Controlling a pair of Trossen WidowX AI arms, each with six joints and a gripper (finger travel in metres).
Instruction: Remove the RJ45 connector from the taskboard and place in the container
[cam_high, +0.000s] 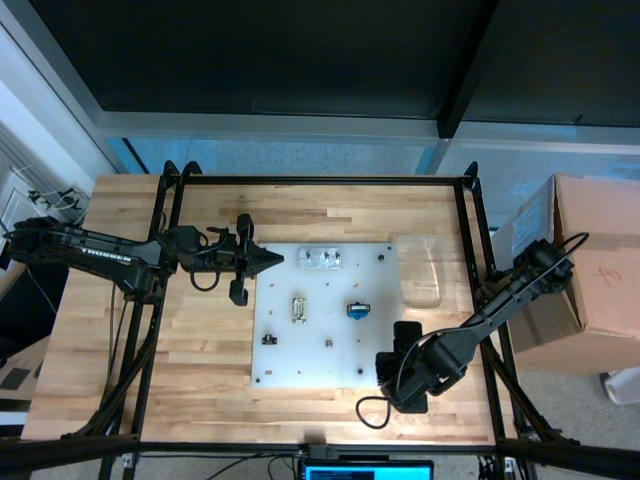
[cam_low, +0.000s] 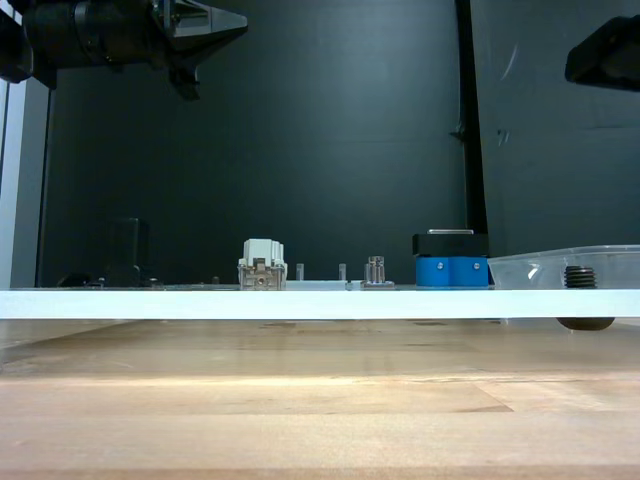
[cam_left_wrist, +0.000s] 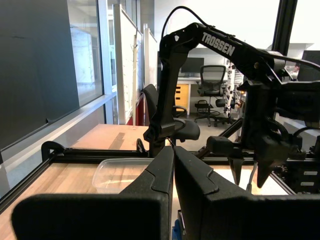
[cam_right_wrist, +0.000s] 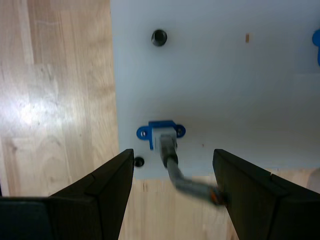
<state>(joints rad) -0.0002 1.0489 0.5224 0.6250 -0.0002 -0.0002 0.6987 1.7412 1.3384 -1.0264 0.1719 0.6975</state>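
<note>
**Right gripper poised over RJ45 plug at board's near corner**

The right gripper (cam_right_wrist: 173, 152) hangs above the small pale RJ45 connector (cam_right_wrist: 165, 142), its matte black fingers (cam_right_wrist: 107, 192) spread wide and holding nothing. The connector appears seated in a blue plastic bracket (cam_right_wrist: 161, 130) close to the edge of the smooth white taskboard (cam_right_wrist: 225, 85). It lies roughly midway between the fingers. A limp grey cable (cam_right_wrist: 189, 186) trails from it off the board and onto the pale, grained wooden tabletop (cam_right_wrist: 55, 100).

The step in hand looks to be the approach for the grasp. Done well, the descent would be straight, so that the fingers close on the plug's hard body. The soft cable would likely bend and slip if gripped instead. The pull should then follow the line of the socket, and a latch may need releasing first.

The shallow clear plastic container (cam_high: 420, 270) sits just beside the board's right edge, well apart from the plug. The left gripper (cam_left_wrist: 173, 155), its fingers pressed together on nothing, is held high over the board's left edge.
</note>
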